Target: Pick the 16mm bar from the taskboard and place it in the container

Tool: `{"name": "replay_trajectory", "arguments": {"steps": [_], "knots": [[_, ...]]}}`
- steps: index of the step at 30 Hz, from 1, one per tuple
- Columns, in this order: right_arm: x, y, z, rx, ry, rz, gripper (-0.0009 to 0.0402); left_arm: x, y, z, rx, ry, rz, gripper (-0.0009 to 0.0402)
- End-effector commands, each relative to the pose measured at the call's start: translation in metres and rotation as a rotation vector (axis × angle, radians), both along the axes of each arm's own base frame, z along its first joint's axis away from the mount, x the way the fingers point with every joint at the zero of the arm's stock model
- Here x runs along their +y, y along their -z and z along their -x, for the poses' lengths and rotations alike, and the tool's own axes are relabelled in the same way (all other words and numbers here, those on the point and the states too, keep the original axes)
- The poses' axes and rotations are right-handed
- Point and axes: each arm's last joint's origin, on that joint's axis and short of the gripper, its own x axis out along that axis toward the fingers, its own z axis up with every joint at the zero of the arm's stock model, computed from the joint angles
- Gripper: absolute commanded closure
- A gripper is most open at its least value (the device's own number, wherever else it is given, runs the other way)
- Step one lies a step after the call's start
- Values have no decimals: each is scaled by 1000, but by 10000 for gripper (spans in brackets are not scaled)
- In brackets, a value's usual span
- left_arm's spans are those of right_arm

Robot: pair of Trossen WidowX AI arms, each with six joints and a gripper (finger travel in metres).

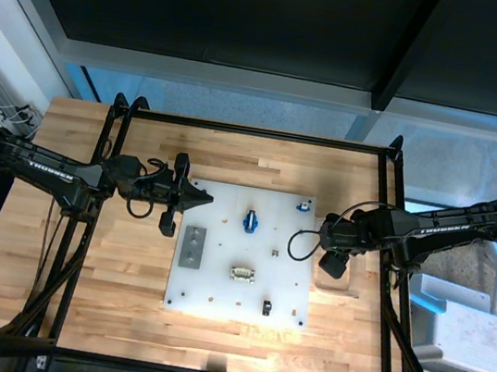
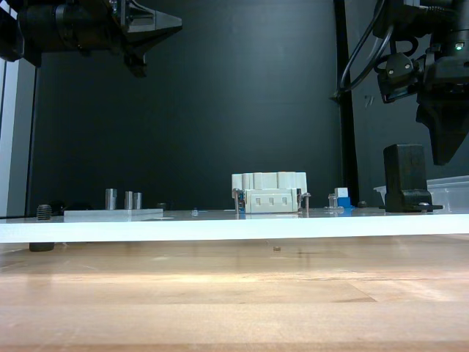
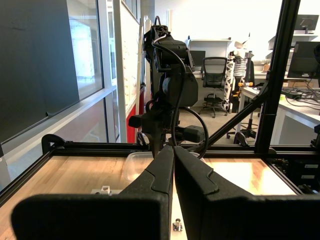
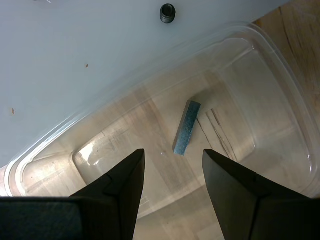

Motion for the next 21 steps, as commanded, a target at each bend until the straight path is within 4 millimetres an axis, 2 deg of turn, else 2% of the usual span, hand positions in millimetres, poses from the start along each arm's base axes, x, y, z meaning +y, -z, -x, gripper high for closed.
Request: {"name": "replay_trajectory", "arguments": {"steps": [1, 21], "knots": [[0, 0, 0, -2, 0, -1, 230, 0, 0, 0, 0, 0, 0, 393], [1, -1, -3, -30, 0, -6, 231, 0, 0, 0, 0, 0, 0, 393]]}}
